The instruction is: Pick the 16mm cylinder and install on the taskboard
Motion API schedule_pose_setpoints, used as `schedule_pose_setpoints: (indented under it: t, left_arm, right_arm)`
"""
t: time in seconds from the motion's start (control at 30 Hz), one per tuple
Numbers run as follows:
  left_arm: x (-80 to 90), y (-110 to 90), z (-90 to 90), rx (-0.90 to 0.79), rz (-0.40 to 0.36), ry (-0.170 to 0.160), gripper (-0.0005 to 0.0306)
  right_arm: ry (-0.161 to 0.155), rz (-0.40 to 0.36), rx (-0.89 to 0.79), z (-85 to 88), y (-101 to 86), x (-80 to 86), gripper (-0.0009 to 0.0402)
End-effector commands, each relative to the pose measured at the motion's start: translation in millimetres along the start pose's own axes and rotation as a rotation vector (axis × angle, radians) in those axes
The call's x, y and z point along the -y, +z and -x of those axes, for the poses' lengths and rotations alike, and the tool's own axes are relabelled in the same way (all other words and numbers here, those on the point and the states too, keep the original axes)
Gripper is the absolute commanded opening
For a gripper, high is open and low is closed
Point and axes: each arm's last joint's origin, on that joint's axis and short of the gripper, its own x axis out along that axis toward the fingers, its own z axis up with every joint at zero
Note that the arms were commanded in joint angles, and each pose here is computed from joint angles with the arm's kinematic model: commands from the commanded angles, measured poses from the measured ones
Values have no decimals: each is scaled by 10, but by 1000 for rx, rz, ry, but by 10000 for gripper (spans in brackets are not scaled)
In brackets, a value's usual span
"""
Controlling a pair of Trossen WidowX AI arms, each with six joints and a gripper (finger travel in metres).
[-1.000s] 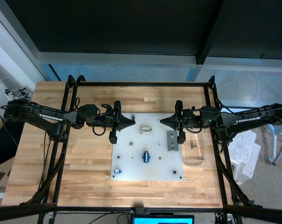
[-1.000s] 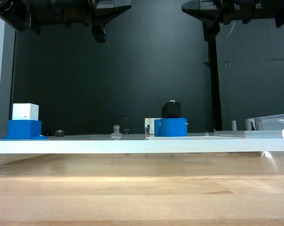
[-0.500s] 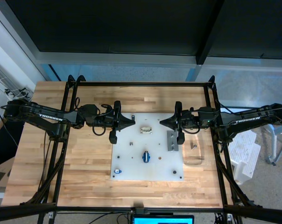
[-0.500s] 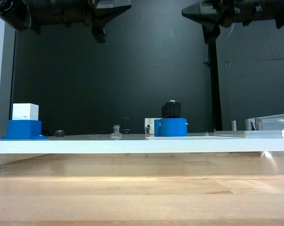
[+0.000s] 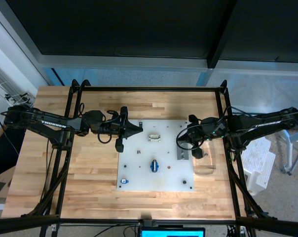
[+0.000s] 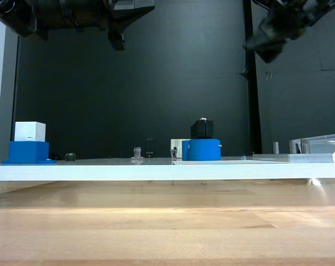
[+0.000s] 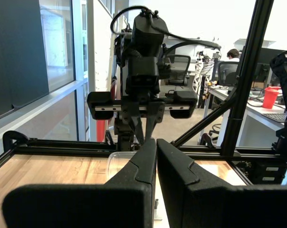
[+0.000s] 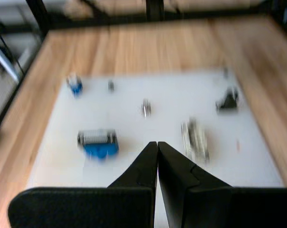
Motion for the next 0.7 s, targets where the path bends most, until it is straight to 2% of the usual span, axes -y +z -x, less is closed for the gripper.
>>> schedule_pose_setpoints:
  t: [0.03,0.37,0.57,0.63,0.7]
  left_arm:
    - [-1,0,0,0,0,0,0]
    - [0,0,0,0,0,0,0]
    - [-1,0,0,0,0,0,0]
    - [0,0,0,0,0,0,0]
    - [-1,0,0,0,0,0,0]
  right_arm:
    - [-16,-15,-111,89,-15,-1,0]
    - [-63,-11,-372,335,-82,21,0]
    - [-94,-20,-488,386,-182,42,0]
    - [-117,-25,-516,401,-207,51,0]
    - [-122,-22,-539,413,-226,56,4]
